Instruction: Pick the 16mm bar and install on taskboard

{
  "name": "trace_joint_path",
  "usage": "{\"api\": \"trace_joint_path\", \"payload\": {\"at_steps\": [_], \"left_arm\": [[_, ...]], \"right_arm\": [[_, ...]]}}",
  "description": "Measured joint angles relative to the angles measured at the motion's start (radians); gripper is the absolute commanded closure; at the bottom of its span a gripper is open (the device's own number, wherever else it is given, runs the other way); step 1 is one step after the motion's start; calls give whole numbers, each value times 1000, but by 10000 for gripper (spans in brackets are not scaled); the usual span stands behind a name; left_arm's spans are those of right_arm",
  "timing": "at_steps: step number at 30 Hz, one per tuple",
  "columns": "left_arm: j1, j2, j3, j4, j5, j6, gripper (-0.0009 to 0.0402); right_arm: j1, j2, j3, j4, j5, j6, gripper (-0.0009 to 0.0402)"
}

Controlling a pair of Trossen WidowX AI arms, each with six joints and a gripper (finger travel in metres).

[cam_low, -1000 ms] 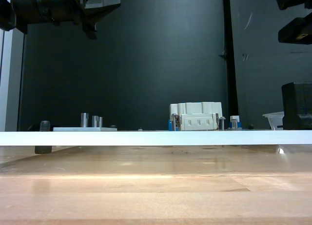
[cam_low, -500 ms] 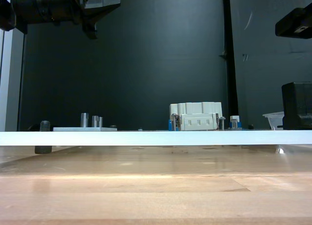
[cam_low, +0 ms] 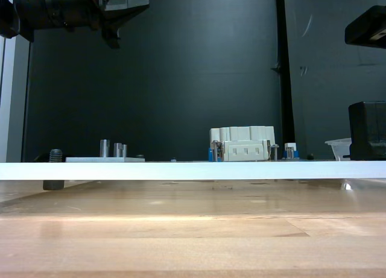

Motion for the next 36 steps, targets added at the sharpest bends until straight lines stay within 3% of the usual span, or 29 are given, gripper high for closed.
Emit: {"api": "trace_joint_path", "payload": {"at_steps": [14,36], "left_arm": [[0,0,0,0,0,0,393],[0,0,0,0,0,0,393]], "right_arm": [[3,58,0,40,2,-5,387],[2,59,-44,103,4,-4,387]]}}
